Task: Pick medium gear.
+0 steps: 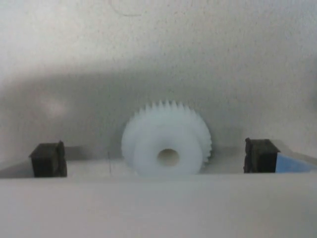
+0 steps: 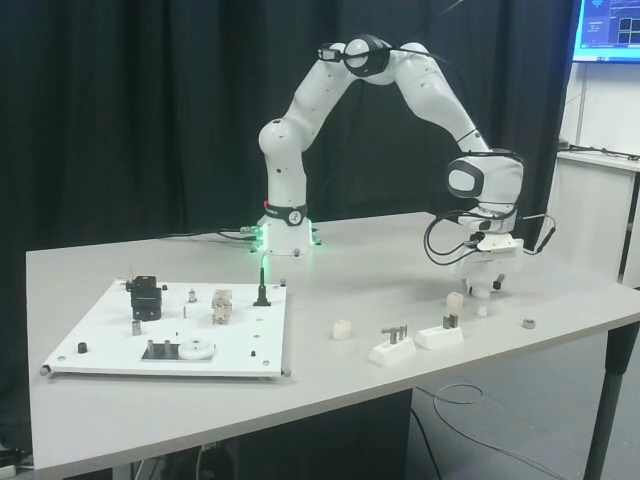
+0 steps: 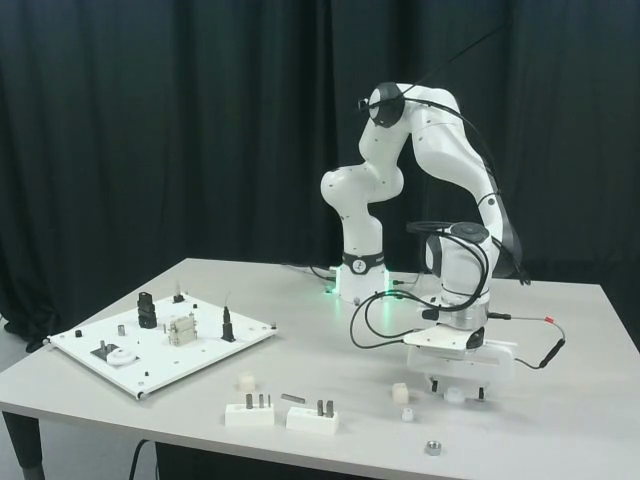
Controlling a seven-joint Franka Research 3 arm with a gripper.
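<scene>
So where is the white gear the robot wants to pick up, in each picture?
Wrist view: the medium gear lies on the table, midway between the two black fingertips.
First room view: a small white shape under the gripper, mostly hidden.
Second room view: the gear shows as a white disc between the fingers, on the table.
Shared landmark: the gripper, with the gear right below it in every view.
</scene>
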